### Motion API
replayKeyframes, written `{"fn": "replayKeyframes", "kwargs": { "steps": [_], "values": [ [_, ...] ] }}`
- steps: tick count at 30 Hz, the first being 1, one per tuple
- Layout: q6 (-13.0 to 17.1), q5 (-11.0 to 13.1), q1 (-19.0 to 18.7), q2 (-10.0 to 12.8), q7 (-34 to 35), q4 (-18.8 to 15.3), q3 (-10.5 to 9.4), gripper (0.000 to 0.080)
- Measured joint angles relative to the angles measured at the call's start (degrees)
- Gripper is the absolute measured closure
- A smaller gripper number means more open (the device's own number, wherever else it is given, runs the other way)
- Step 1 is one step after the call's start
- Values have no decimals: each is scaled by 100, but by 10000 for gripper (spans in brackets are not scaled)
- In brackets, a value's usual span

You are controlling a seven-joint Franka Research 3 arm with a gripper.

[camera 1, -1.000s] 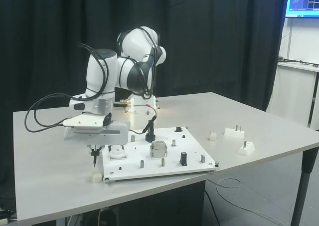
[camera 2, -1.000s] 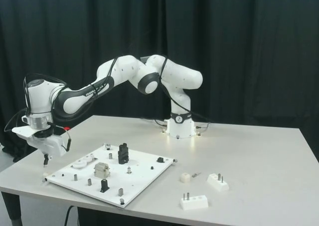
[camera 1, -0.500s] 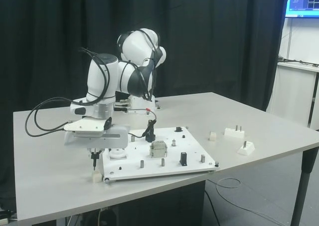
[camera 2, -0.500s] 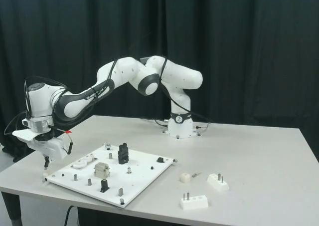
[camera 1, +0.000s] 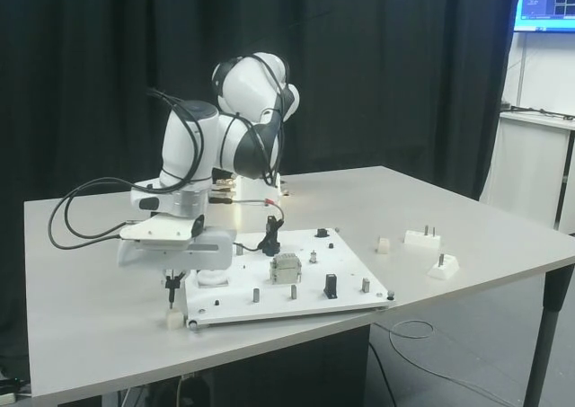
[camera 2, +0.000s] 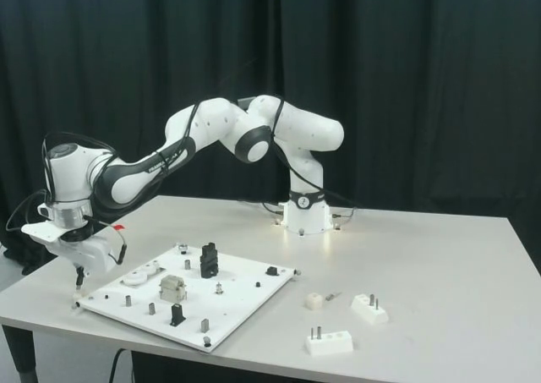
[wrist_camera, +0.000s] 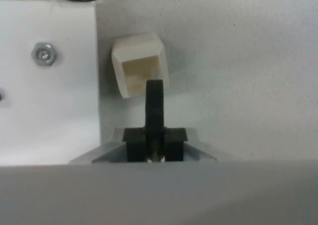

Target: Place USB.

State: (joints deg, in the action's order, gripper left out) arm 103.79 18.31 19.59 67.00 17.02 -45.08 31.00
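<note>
As the arm has come lower over the last second, I see the gripper [wrist_camera: 154, 153] closed on the black USB plug [wrist_camera: 154, 108], now just above the small white holder [wrist_camera: 138, 64] beside the white board [camera 1: 296, 290], so insertion looks close.

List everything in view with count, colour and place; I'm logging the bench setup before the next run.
Table: one, grey, carries everything.
Board: one, white, at the table's front edge, studded with small parts.
Holder: one, white, hollow, on the table just off the board's corner, below the hand.
USB: one, black, held upright in the hand, its tip just above the holder.
Blocks: three, white, on the table on the far side of the board from the hand, two with pins.
Curtain: one, black, behind the table.
Arm: one, white, bolted at the table's rear.
Hand: one, shut on the USB.
</note>
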Motion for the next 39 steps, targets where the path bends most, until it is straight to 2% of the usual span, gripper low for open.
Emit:
{"fn": "replayKeyframes", "kwargs": {
  "steps": [24,39],
  "values": [
    [65,-323,20,59,-1,0,-143,732],
    [88,-336,23,99,-70,13,-144,732]
  ]
}}
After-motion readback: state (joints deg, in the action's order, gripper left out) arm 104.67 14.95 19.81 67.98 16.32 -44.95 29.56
